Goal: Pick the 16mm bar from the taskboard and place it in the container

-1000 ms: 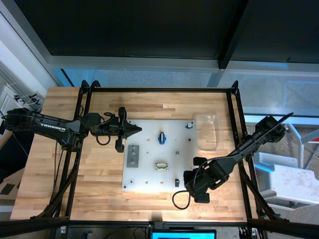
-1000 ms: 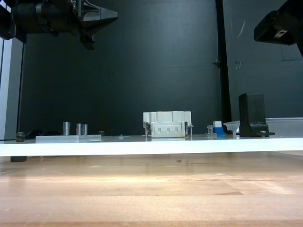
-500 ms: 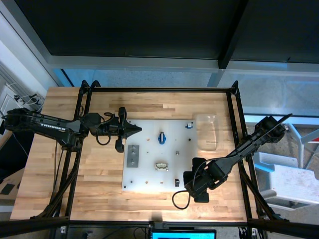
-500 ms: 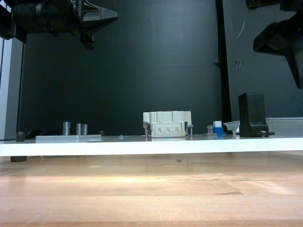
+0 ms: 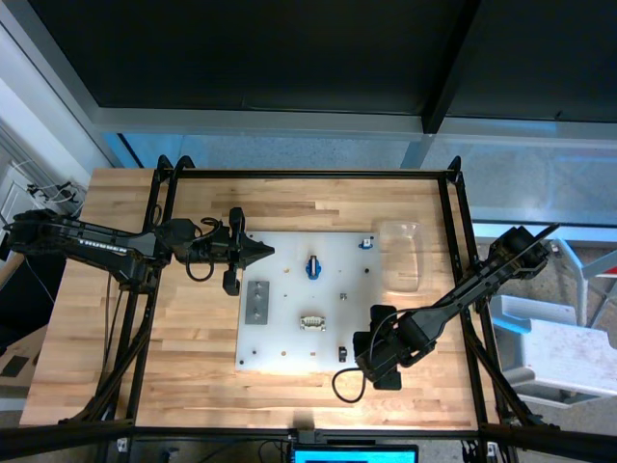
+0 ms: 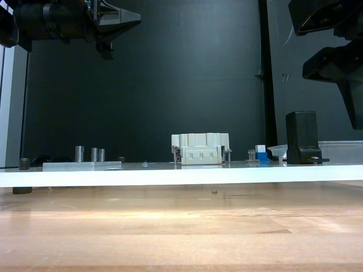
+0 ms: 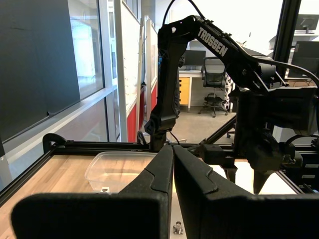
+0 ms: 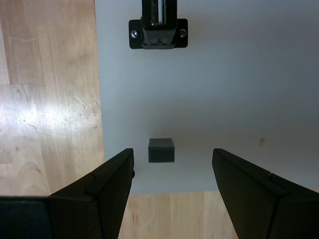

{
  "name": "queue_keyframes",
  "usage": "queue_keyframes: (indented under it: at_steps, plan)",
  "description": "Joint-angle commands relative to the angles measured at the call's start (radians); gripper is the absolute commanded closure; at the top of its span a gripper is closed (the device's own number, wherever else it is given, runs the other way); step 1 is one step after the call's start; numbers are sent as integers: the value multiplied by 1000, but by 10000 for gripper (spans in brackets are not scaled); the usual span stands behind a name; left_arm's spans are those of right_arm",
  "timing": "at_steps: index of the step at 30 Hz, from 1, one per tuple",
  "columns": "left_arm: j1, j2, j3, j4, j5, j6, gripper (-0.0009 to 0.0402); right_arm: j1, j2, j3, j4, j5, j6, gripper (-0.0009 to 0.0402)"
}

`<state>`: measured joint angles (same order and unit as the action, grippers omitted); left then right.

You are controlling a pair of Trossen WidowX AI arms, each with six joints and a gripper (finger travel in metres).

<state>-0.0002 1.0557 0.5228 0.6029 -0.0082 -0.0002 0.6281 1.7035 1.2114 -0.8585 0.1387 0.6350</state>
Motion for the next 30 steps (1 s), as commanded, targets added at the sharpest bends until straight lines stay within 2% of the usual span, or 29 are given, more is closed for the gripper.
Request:
queue_keyframes:
  at_steps: [1,25,30]
  plan:
    - [0,0,0,0,0,0,393,0,13,-3,10,0,-13,174]
    - [0,0,0,0,0,0,393,0,27,-84,119,-8,-15,174]
    - [0,0,0,0,0,0,393,0,27,-84,119,-8,-14,203]
